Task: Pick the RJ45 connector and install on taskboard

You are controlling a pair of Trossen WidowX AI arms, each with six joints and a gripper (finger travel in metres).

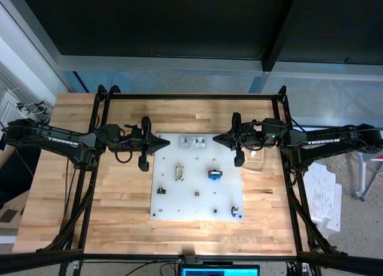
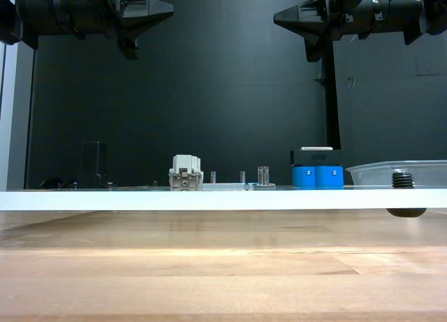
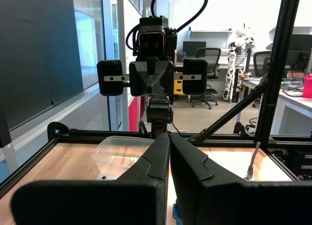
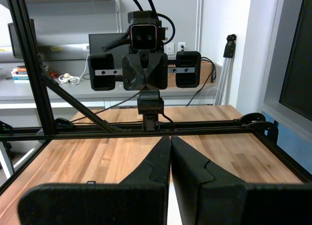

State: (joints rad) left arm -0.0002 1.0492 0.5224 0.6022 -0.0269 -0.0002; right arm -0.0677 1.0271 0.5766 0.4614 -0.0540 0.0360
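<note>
Over the white board (image 1: 197, 192) the 2 arms hang parked, left gripper (image 1: 166, 143) and right gripper (image 1: 216, 138) both pinched closed on nothing, so I judge no step underway. I cannot tell whether the connector sits in the clear tray (image 1: 261, 163) at the right or the blue jack (image 1: 236, 212), near right. My next move calls for confirming that.

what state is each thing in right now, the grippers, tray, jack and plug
left gripper: shut on nothing, held high above the table
right gripper: shut on nothing, held high above the table
tray: upright, right of the board, contents unclear
jack: cannot tell whether it is filled or empty
plug: not found in any view
</note>
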